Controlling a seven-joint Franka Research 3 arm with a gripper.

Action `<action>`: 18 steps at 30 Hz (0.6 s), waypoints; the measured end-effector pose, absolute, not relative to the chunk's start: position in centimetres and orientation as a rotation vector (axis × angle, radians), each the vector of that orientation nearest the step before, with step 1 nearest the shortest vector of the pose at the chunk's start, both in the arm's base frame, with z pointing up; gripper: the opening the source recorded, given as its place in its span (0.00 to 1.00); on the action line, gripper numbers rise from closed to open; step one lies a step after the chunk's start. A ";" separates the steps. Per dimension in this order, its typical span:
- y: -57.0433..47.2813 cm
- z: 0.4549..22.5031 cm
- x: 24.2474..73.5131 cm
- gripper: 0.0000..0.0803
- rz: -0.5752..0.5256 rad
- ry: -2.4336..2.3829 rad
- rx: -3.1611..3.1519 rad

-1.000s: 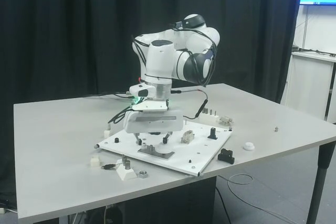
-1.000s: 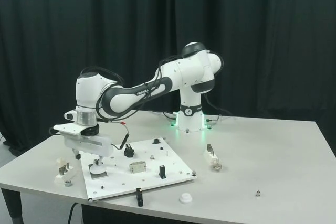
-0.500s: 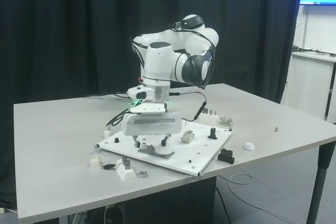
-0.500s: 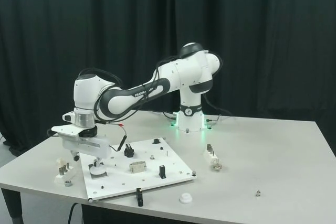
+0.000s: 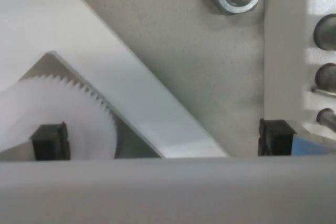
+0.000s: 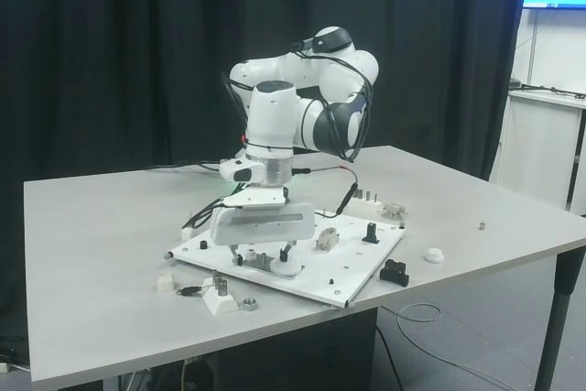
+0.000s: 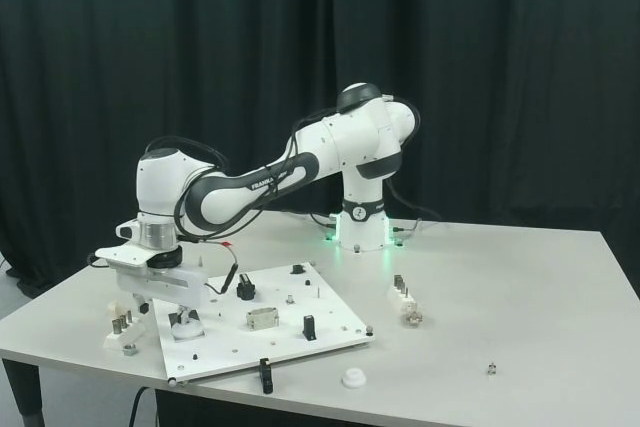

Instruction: Insert large gear.

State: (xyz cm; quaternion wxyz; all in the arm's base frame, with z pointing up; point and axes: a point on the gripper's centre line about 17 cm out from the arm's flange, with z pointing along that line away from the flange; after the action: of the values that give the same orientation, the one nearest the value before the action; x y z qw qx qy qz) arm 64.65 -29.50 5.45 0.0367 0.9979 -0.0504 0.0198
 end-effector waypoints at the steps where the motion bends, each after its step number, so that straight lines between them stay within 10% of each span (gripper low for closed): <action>1: -29.5 5.5 64.7 1.00 0.061 -0.155 3.064; 18: -28.5 7.2 66.1 1.00 0.083 -0.149 3.071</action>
State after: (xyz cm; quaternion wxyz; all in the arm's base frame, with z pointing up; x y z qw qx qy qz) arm 66.09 -28.53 7.18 0.0328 0.9979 -0.0486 0.0268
